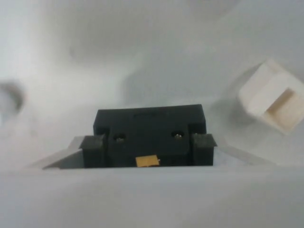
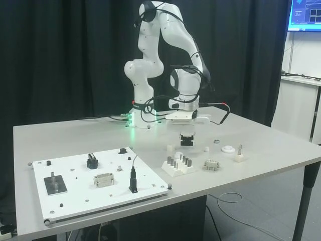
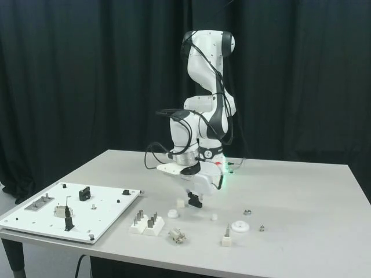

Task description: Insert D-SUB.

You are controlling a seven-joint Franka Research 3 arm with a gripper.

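Gripping the black D-SUB connector point(image 1: 150, 135) between closed fingers, the pincer point(image 2: 187, 141) hovered low over the tabletop point(image 2: 261, 135), well apart from the white board point(image 2: 80, 198), where its socket presumably waited.

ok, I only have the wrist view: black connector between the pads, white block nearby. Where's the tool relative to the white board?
Observer: Well away from it. The tool, shut on the connector, is low over the grey table in front of the arm's base. The white board lies towards the table's other end.
Operator: And that white block?
Observer: A small loose piece on the table beside the tool, not touching it.
Operator: Anything between tool and board?
Observer: A white holder with grey pins stands there.
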